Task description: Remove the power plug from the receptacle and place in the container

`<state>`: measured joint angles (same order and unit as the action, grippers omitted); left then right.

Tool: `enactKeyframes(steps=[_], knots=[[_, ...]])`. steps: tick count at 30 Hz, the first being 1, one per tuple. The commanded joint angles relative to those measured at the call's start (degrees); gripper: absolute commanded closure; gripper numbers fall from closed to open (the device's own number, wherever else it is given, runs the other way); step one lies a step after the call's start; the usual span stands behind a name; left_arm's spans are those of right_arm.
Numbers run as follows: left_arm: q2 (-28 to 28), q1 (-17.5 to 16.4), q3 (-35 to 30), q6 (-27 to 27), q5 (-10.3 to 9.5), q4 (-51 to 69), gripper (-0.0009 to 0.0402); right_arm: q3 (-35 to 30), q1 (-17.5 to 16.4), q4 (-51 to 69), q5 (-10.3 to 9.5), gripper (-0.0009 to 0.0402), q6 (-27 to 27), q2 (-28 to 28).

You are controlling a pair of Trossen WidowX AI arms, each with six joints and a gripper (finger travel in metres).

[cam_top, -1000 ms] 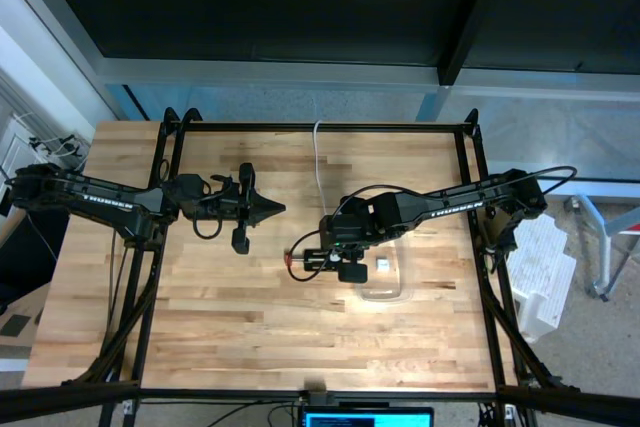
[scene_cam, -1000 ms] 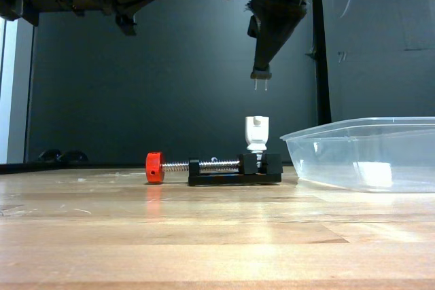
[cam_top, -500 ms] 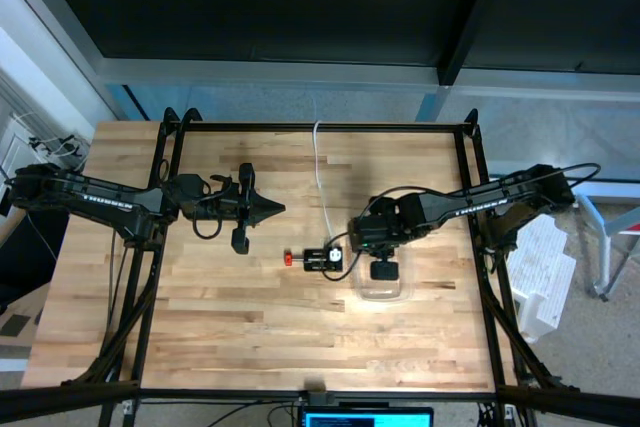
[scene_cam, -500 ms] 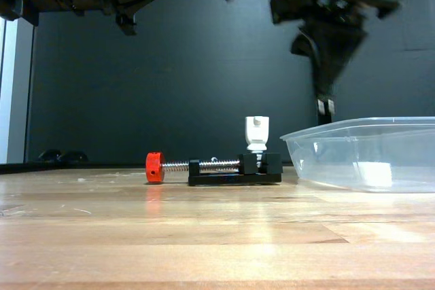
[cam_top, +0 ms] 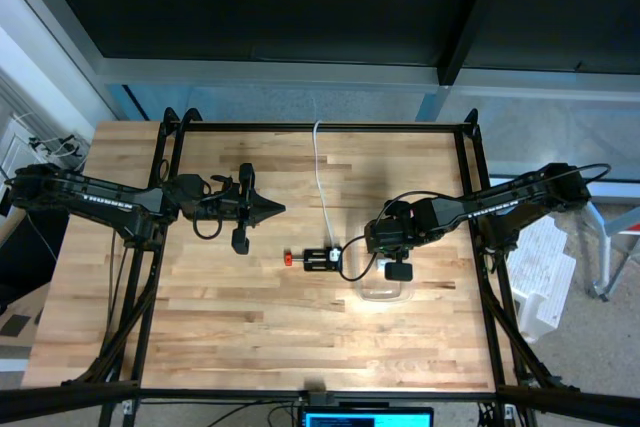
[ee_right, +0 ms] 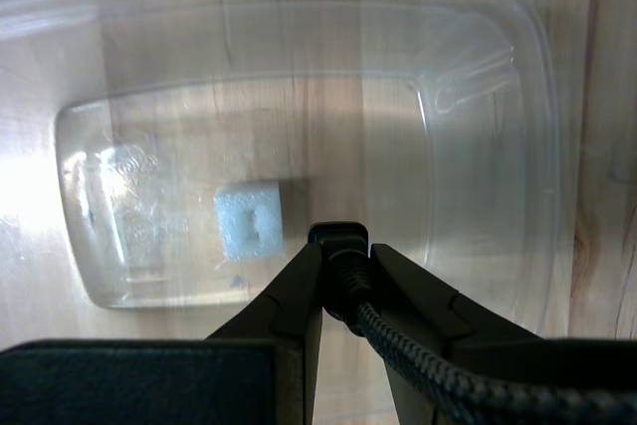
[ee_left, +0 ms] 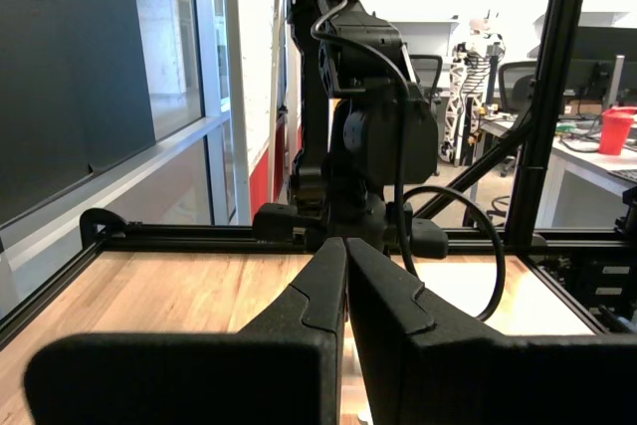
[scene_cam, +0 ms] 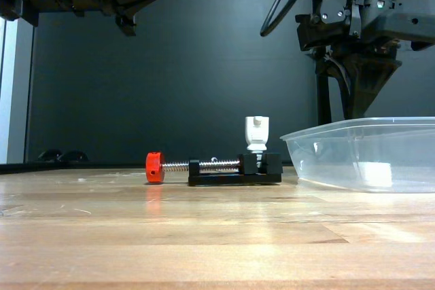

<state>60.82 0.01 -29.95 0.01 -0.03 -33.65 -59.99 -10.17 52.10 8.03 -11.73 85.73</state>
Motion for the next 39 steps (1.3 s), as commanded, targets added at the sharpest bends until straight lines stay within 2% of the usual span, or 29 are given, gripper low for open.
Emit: enactKeyframes(steps=[1,4,6,16,24,29,34,37,39], knots=[[0.04,0.0,0.0,0.0,0.0,0.79,0.0393,-0.07,-0.11,-0.11,0.02,0.0314,-0.04,0.07],[0.04,-0.02,0.0,0.0,0.0,0.81,0.0393,-0.07,-0.13,-0.15,0.28,0.0294,-0.04,0.07],[0.04,0.0,0.0,0.0,0.0,0.81,0.0393,-0.07,-0.2,-0.15,1.53,0.0278,-0.11,0.07],[0.04,0.0,0.0,0.0,0.0,0.79,0.0393,-0.07,-0.35,-0.24,1.49,0.0203,-0.46,-0.28],[0.04,0.0,0.0,0.0,0.0,0.81,0.0393,-0.07,-0.48,-0.48,1.4,0.0186,-0.48,-1.6],[0.04,0.0,0.0,0.0,0.0,0.81,0.0393,-0.04,-0.37,-5.38,1.46,0.0216,1.2,-5.68],[0.04,0.0,0.0,0.0,0.0,0.81,0.0393,-0.02,1.4,-12.96,1.46,0.0292,4.0,-11.1],[0.04,0.0,0.0,0.0,0.0,0.81,0.0393,0.35,3.02,-17.16,0.55,0.0347,6.36,-13.4],[0.04,-0.02,0.0,0.0,0.0,0.79,0.0393,0.85,4.02,-20.57,-1.7,0.0383,7.69,-14.88]])
